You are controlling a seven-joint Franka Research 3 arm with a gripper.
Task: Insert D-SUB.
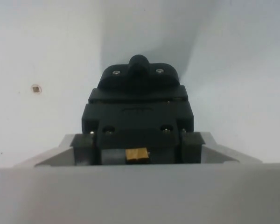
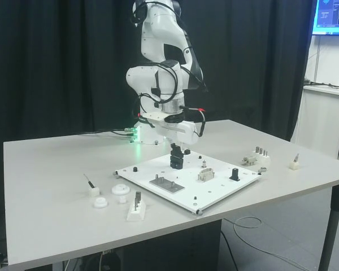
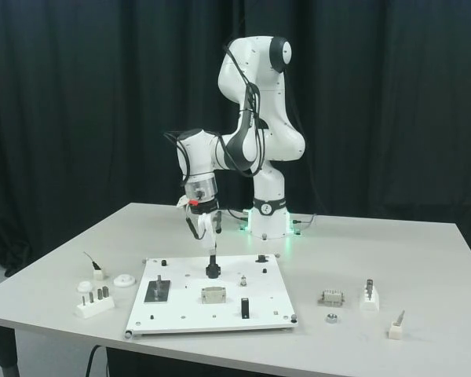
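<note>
The tool (image 2: pixel 175 160) hung low over the white board (image 3: pixel 180 314), just above it or touching, near the board's far edge (the edge toward the arm's base). In the wrist view it was closed on a black D-SUB plug (image 1: pixel 137 95), fingers pinching its sides, w/ a metal face showing at the plug's lower end.

So the pick looked done. Insertion not confirmed: the room views showed the plug (image 3: pixel 213 269) near board level, but whether it sat in any socket couldn't be told.

The likely target, a grey D-SUB socket (image 3: pixel 213 296), stood mid-board, a bit toward the near edge from the tool and apart from it. If that's the mate, the plug wasn't in yet: a short move toward the near edge, alignment of the D-shape and a push down were left, as far as I could judge.

Another metal connector (image 3: pixel 330 297) lay off the board on the surface (image 2: pixel 45 169), toward the surface's right edge in the second room view, next to a white peg holder (image 3: pixel 368 298). Neither was touched
</note>
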